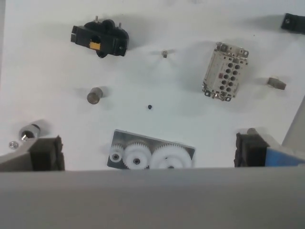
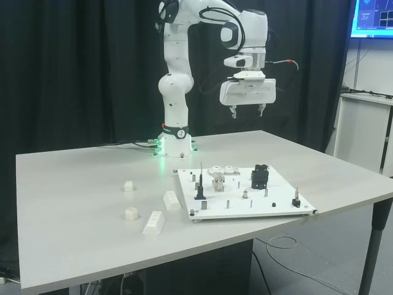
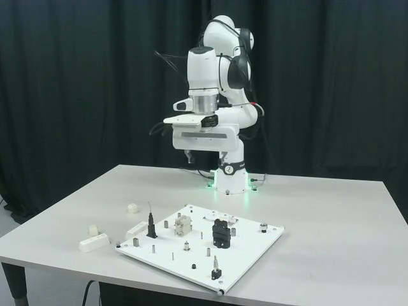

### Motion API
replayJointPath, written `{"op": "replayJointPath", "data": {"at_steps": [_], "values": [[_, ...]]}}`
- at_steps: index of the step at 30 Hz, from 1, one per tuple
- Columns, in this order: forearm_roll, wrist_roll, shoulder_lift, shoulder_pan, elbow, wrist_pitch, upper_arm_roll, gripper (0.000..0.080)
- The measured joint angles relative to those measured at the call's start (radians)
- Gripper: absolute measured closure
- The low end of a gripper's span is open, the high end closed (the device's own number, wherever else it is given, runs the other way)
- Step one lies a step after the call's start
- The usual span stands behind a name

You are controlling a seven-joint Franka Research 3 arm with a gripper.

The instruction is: Remove waterproof.

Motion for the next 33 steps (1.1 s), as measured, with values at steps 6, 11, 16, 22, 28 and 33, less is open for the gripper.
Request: {"op": "replayJointPath", "data": {"at_steps": [6, 11, 16, 22, 28, 33], "values": [[0.000, 0.012, 0.003, 0.000, 0.005, 0.002, 0.012, 0.0003], [0.000, 0.014, 0.009, 0.000, 0.010, 0.004, 0.019, 0.0003], [0.000, 0.017, 0.019, 0.000, 0.016, 0.005, 0.022, 0.0003], [0.000, 0.025, 0.031, 0.002, 0.025, 0.005, 0.024, 0.0003], [0.000, 0.044, 0.038, 0.003, 0.032, 0.005, 0.030, 0.0003], [0.000, 0.051, 0.042, 0.003, 0.037, 0.005, 0.031, 0.0003]]}}
